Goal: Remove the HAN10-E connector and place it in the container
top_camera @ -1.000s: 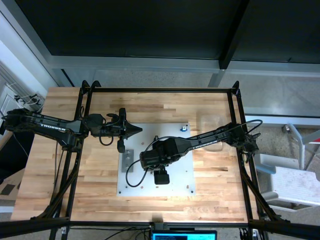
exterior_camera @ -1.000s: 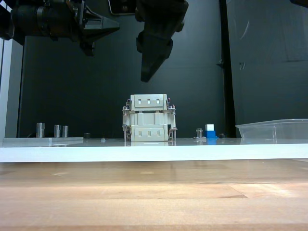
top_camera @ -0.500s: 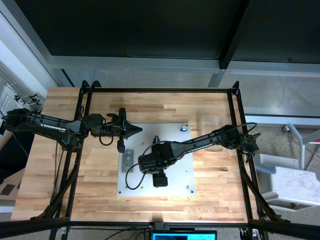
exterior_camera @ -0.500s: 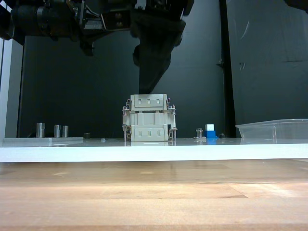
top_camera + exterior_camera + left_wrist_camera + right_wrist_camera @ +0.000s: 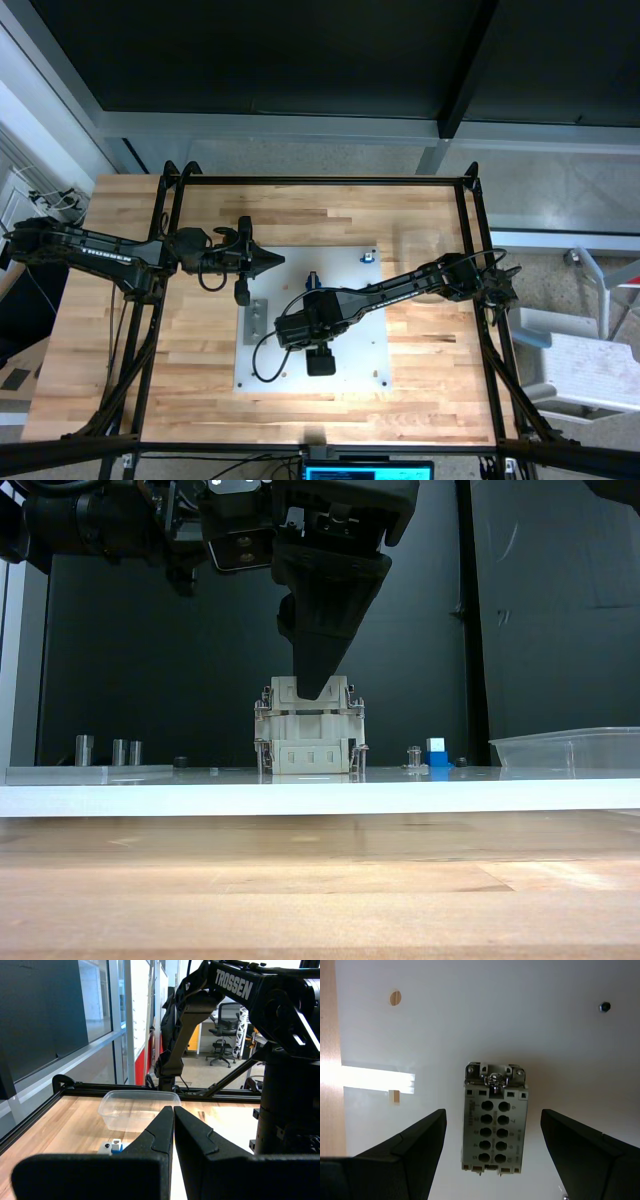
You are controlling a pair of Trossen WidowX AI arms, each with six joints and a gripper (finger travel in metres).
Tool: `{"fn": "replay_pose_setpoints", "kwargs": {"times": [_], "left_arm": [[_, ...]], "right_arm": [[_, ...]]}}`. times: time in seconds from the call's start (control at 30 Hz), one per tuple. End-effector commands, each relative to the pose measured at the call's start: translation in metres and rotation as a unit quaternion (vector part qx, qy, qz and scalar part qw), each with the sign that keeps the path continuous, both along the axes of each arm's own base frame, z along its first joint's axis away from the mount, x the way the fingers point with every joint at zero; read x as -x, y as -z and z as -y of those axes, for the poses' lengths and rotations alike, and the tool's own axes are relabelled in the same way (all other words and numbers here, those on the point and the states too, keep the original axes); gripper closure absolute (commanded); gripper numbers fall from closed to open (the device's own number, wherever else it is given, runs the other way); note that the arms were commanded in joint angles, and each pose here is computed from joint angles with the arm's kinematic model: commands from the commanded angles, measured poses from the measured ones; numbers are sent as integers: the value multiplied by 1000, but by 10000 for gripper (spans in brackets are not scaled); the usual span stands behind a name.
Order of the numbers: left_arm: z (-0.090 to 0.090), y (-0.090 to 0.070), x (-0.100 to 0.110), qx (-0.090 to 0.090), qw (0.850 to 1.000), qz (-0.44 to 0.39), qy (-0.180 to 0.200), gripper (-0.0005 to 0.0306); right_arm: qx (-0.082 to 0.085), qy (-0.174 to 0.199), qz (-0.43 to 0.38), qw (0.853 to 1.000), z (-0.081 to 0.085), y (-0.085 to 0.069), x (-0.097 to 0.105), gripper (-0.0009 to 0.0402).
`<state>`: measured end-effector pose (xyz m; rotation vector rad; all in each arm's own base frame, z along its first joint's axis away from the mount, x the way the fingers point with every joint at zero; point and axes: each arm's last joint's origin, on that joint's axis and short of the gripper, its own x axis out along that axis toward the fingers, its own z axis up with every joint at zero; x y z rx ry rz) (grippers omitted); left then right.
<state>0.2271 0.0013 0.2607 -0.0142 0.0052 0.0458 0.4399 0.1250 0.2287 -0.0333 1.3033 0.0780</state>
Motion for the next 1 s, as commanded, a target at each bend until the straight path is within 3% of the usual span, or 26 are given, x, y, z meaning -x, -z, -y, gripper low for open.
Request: {"fn": "replay_pose_setpoints", "kwargs": {"times": [0.03, 0.5, 1.0], "left_arm": [[0, 0, 0, 0, 1000, 0, 0, 300], [0, 0, 0, 0, 1000, 0, 0, 300], [0, 0, 0, 0, 1000, 0, 0, 300]], "right_arm": [[2, -2, -4, 1000, 0, 4, 1, 144], [0, -4, 2, 1000, 0, 8, 0, 213], [-1, -4, 4, 1000, 0, 5, 1, 327]]}}
